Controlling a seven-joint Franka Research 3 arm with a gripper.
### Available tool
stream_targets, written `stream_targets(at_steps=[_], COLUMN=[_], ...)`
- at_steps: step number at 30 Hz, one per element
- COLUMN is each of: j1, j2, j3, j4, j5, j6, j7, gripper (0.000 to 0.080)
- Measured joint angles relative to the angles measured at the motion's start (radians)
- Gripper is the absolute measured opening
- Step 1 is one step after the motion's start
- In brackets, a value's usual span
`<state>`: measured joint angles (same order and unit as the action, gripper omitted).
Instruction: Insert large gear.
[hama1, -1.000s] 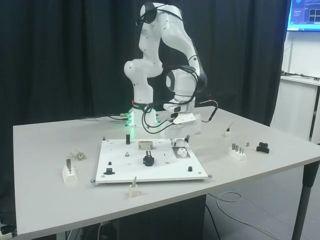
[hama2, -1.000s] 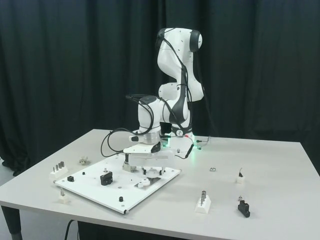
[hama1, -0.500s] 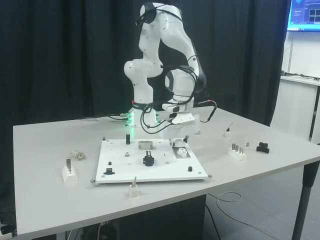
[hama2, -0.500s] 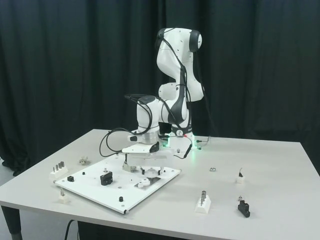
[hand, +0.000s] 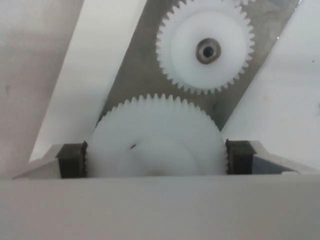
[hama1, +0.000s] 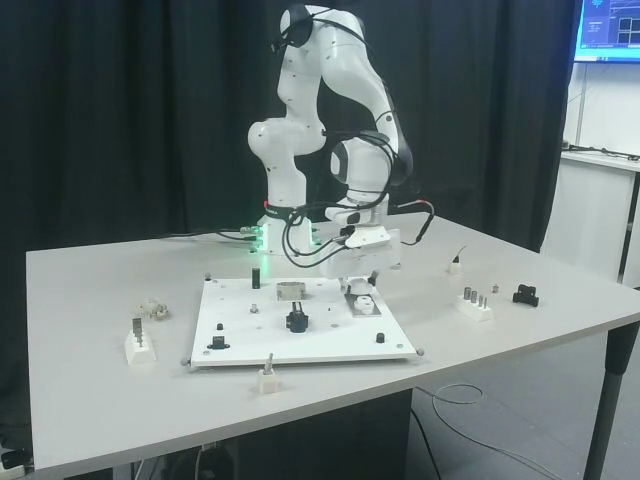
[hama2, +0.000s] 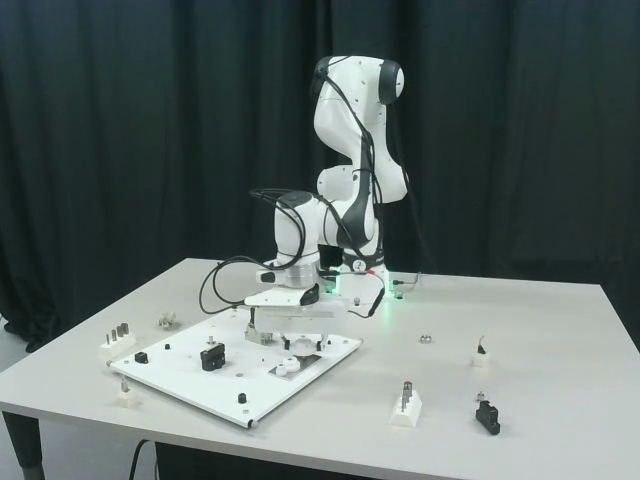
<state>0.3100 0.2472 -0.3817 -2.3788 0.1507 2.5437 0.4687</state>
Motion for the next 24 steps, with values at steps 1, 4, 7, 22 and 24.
stream_targets(at_steps=[1,4,7,22,24], j1=[0.0,0.0,0.0,0.0,0.0], j2=[0.0,0.0,0.0,-0.004,-0.005], j3=[0.001,0.004,0.006,0.007,0.007], j4=[0.0,0.0,0.0,-0.003,-0.003], j5=[0.0,0.0,0.0,0.0,0.0], j6=[0.001,0.002,0.002,-0.007,-0.012], j7=[0.0,0.0,0.0,0.0,0.0], gripper=[0.0593,0.0593,0.0593,0.0593,0.0593])
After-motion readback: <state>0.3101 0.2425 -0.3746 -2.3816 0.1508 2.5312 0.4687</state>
